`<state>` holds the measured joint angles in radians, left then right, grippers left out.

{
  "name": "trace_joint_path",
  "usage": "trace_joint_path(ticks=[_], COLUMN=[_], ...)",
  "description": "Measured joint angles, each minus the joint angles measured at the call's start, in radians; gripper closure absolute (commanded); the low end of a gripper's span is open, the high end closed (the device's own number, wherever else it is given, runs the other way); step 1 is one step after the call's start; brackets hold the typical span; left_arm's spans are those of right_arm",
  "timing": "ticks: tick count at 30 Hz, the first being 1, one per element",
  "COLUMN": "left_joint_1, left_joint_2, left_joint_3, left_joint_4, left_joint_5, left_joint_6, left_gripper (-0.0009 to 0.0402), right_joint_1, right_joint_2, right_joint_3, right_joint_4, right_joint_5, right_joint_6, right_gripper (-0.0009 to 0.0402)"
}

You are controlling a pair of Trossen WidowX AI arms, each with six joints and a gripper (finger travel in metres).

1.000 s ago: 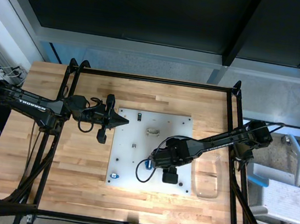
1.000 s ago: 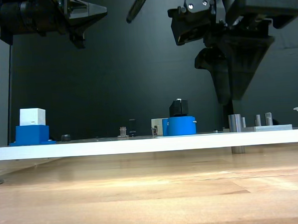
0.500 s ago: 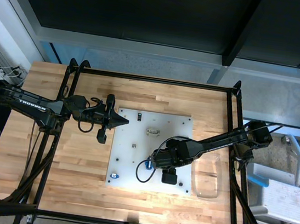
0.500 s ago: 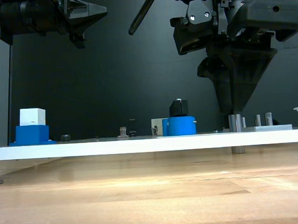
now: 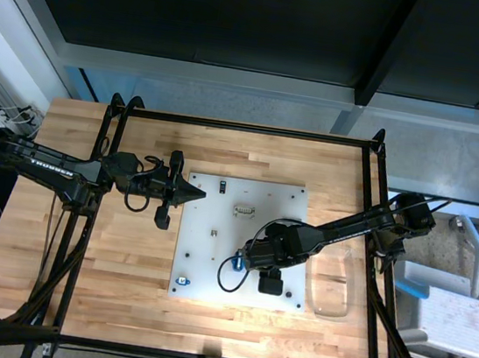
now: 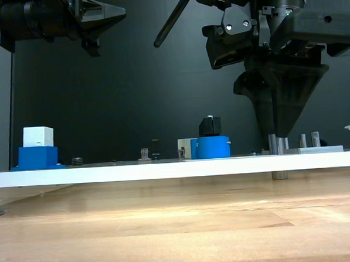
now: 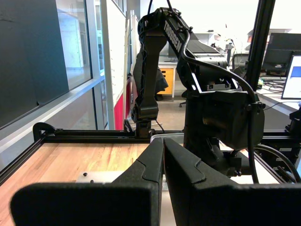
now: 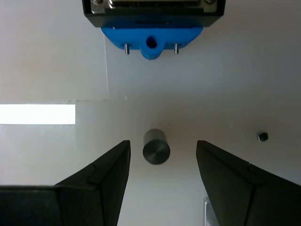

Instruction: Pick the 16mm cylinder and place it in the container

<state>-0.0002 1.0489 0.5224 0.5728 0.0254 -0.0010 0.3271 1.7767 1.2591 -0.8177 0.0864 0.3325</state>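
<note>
While the left pincer (image 5: 194,193) hangs aloft pressed together, the spread right pincer (image 8: 163,142) flanks the 16mm cylinder (image 8: 156,149) untouched.

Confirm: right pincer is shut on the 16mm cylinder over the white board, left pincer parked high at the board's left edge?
Not shut. The right wrist view shows the right pincer open, straddling the 16mm cylinder with a gap on each side, over the white board. The left pincer is parked high at the board's left edge, as stated.
</note>
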Motion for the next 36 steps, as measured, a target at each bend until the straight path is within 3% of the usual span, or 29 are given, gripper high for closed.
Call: trace_joint_path(ticks=[22,36], left_joint_1=[0.0,0.0], left_joint_2=[0.0,0.0], left_joint_3=[0.0,0.0], left_joint_4=[0.0,0.0], left_joint_5=[0.0,0.0], left_joint_6=[0.0,0.0], left_gripper=[0.0393,0.0393], right_joint_1=[0.0,0.0], right_joint_2=[0.0,0.0], right_joint_3=[-0.041,-0.042], right_joint_4=[0.053,0.055], right_joint_5=[0.0,-0.004], right_joint_6=[0.0,0.0], right_gripper=[0.0247,0.0335])
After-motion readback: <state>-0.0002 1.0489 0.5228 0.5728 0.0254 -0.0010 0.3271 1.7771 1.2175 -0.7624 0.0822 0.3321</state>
